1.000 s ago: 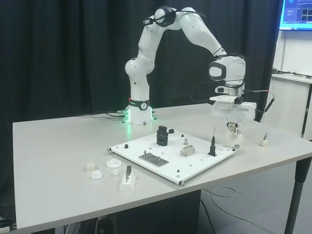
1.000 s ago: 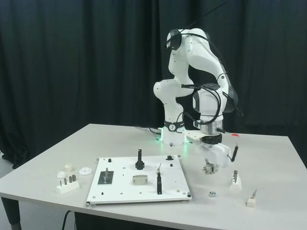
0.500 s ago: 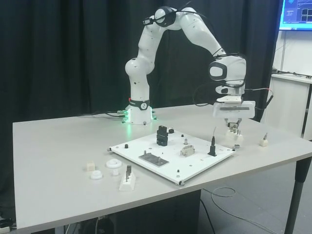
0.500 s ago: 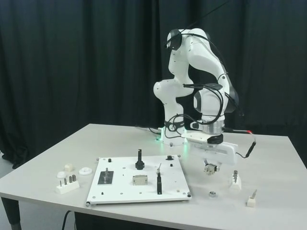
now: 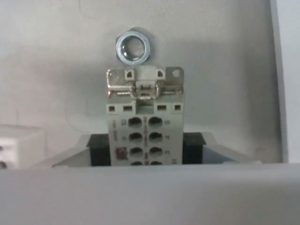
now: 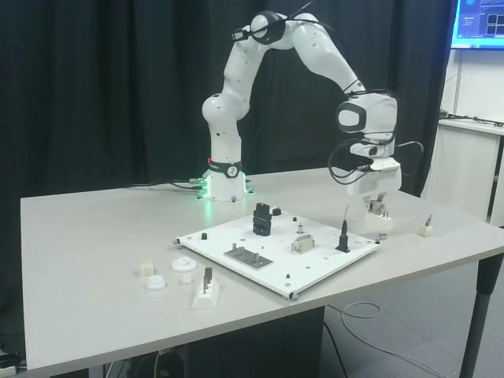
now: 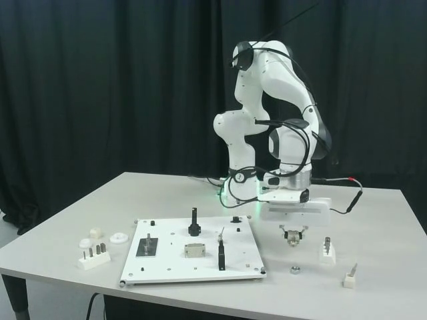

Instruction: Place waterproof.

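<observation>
The pincer (image 5: 145, 159) is pinching a white plug block (image 5: 144, 124), the waterproof part. The block has rows of round holes and a metal clip on its end. It hangs in the air, off the table (image 7: 373, 220), just past the edge of the white board (image 7: 193, 250).

Right under the block a metal nut (image 5: 132, 47) lies on the table.

Near it stands a small white holder (image 7: 326, 254) with a pin stuck in it. A second small holder (image 7: 349, 277) is close to the table edge.

On the far side of the board a white tray (image 7: 93, 259) holds three little pegs, standing up.
</observation>
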You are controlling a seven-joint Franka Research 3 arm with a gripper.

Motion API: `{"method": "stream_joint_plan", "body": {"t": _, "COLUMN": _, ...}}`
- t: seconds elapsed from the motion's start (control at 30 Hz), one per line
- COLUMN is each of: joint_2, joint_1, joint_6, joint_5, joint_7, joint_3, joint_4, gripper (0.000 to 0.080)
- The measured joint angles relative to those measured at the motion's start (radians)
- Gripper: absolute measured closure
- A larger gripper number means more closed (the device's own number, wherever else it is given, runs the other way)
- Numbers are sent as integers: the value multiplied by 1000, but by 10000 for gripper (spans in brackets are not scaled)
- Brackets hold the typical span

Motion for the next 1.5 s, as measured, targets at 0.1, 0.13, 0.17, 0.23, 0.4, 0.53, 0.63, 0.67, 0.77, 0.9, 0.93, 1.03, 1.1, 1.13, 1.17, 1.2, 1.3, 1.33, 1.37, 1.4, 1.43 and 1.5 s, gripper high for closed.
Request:
{"method": "stream_joint_plan", "body": {"t": 0.1, "joint_2": 5, "joint_1": -4, "joint_6": 0, "joint_5": 0, "joint_7": -96, "joint_3": -1, "joint_4": -2, "gripper": 491}}
{"method": "stream_joint_plan", "body": {"t": 0.13, "joint_2": 6, "joint_1": -6, "joint_6": 0, "joint_5": 0, "joint_7": -120, "joint_3": -1, "joint_4": -4, "gripper": 491}}
{"method": "stream_joint_plan", "body": {"t": 0.17, "joint_2": 8, "joint_1": -9, "joint_6": 0, "joint_5": 0, "joint_7": -141, "joint_3": -1, "joint_4": -5, "gripper": 491}}
{"method": "stream_joint_plan", "body": {"t": 0.23, "joint_2": 10, "joint_1": -14, "joint_6": 0, "joint_5": 0, "joint_7": -177, "joint_3": -1, "joint_4": -7, "gripper": 491}}
{"method": "stream_joint_plan", "body": {"t": 0.4, "joint_2": 17, "joint_1": -26, "joint_6": -1, "joint_5": 0, "joint_7": -255, "joint_3": -1, "joint_4": -12, "gripper": 491}}
{"method": "stream_joint_plan", "body": {"t": 0.53, "joint_2": 24, "joint_1": -35, "joint_6": -8, "joint_5": 0, "joint_7": -288, "joint_3": -1, "joint_4": -13, "gripper": 491}}
{"method": "stream_joint_plan", "body": {"t": 0.63, "joint_2": 30, "joint_1": -41, "joint_6": -14, "joint_5": 0, "joint_7": -317, "joint_3": -1, "joint_4": -14, "gripper": 491}}
{"method": "stream_joint_plan", "body": {"t": 0.67, "joint_2": 32, "joint_1": -42, "joint_6": -15, "joint_5": 0, "joint_7": -326, "joint_3": -1, "joint_4": -14, "gripper": 491}}
{"method": "stream_joint_plan", "body": {"t": 0.77, "joint_2": 37, "joint_1": -47, "joint_6": -16, "joint_5": 0, "joint_7": -358, "joint_3": -1, "joint_4": -15, "gripper": 491}}
{"method": "stream_joint_plan", "body": {"t": 0.9, "joint_2": 42, "joint_1": -53, "joint_6": -16, "joint_5": 2, "joint_7": -395, "joint_3": 2, "joint_4": -20, "gripper": 491}}
{"method": "stream_joint_plan", "body": {"t": 0.93, "joint_2": 43, "joint_1": -54, "joint_6": -16, "joint_5": 3, "joint_7": -402, "joint_3": 3, "joint_4": -21, "gripper": 491}}
{"method": "stream_joint_plan", "body": {"t": 1.03, "joint_2": 46, "joint_1": -59, "joint_6": -16, "joint_5": 6, "joint_7": -419, "joint_3": 8, "joint_4": -24, "gripper": 491}}
{"method": "stream_joint_plan", "body": {"t": 1.1, "joint_2": 47, "joint_1": -63, "joint_6": -16, "joint_5": 10, "joint_7": -426, "joint_3": 13, "joint_4": -25, "gripper": 491}}
{"method": "stream_joint_plan", "body": {"t": 1.13, "joint_2": 48, "joint_1": -67, "joint_6": -16, "joint_5": 13, "joint_7": -429, "joint_3": 17, "joint_4": -26, "gripper": 491}}
{"method": "stream_joint_plan", "body": {"t": 1.17, "joint_2": 49, "joint_1": -69, "joint_6": -16, "joint_5": 15, "joint_7": -431, "joint_3": 21, "joint_4": -26, "gripper": 491}}
{"method": "stream_joint_plan", "body": {"t": 1.2, "joint_2": 49, "joint_1": -72, "joint_6": -16, "joint_5": 17, "joint_7": -433, "joint_3": 24, "joint_4": -26, "gripper": 491}}
{"method": "stream_joint_plan", "body": {"t": 1.3, "joint_2": 51, "joint_1": -79, "joint_6": -16, "joint_5": 23, "joint_7": -440, "joint_3": 33, "joint_4": -26, "gripper": 491}}
{"method": "stream_joint_plan", "body": {"t": 1.33, "joint_2": 51, "joint_1": -82, "joint_6": -16, "joint_5": 24, "joint_7": -443, "joint_3": 36, "joint_4": -26, "gripper": 491}}
{"method": "stream_joint_plan", "body": {"t": 1.37, "joint_2": 51, "joint_1": -84, "joint_6": -16, "joint_5": 25, "joint_7": -448, "joint_3": 39, "joint_4": -26, "gripper": 491}}
{"method": "stream_joint_plan", "body": {"t": 1.4, "joint_2": 52, "joint_1": -87, "joint_6": -16, "joint_5": 26, "joint_7": -452, "joint_3": 42, "joint_4": -26, "gripper": 491}}
{"method": "stream_joint_plan", "body": {"t": 1.43, "joint_2": 52, "joint_1": -89, "joint_6": -16, "joint_5": 28, "joint_7": -455, "joint_3": 44, "joint_4": -26, "gripper": 491}}
{"method": "stream_joint_plan", "body": {"t": 1.5, "joint_2": 53, "joint_1": -92, "joint_6": -16, "joint_5": 32, "joint_7": -460, "joint_3": 48, "joint_4": -26, "gripper": 491}}
